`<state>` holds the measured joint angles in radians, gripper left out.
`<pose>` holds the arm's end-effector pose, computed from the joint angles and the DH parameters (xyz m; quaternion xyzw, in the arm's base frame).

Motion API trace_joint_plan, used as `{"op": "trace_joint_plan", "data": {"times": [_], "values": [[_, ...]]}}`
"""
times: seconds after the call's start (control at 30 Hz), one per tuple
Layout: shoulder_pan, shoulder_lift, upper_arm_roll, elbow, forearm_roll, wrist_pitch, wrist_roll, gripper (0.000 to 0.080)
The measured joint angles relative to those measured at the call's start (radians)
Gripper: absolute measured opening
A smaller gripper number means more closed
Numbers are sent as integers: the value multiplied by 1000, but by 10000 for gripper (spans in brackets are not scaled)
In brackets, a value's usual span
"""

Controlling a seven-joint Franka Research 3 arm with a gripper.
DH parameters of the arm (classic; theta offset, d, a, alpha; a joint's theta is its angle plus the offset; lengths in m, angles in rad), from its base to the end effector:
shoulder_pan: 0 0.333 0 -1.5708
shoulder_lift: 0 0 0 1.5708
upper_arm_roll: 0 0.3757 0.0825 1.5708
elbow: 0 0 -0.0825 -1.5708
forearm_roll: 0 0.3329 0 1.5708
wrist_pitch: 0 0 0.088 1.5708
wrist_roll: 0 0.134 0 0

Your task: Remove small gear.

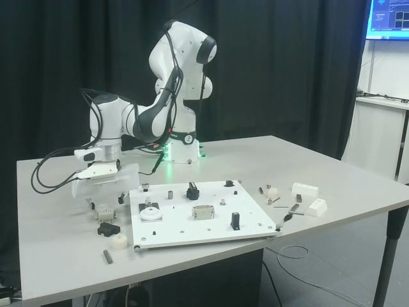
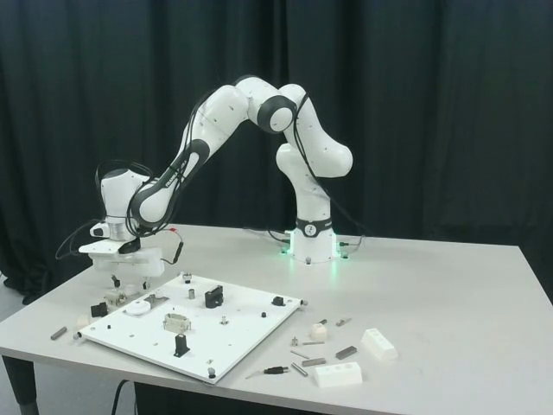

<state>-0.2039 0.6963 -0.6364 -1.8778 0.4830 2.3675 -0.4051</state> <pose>0.4589 -0.4270 0.2503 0.9408 -0.3371 -0.0294 0.0207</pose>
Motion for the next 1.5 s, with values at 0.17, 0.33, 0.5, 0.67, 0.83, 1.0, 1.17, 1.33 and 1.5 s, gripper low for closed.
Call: {"op": "trace_joint_plan", "data": {"times": [0.17, 0.33, 0.5, 0.67, 0.83, 1.0, 1.17, 1.33, 1.5], "values": [[-2, 0, 0, 5, 0, 0, -1, 789], [-2, -1, -3, 17, 0, -1, -1, 789], [-2, -3, -7, 30, 0, -9, -1, 799], [-2, -9, -13, 37, 0, -23, -1, 800], [-2, -12, -18, 43, 0, -36, -1, 800], [-2, -12, -23, 51, 0, -51, -1, 800], [-2, -12, -27, 57, 0, -59, 0, 800], [-2, -13, -28, 61, 0, -60, 13, 800], [-2, -15, -28, 66, 0, -61, 43, 800]]}}
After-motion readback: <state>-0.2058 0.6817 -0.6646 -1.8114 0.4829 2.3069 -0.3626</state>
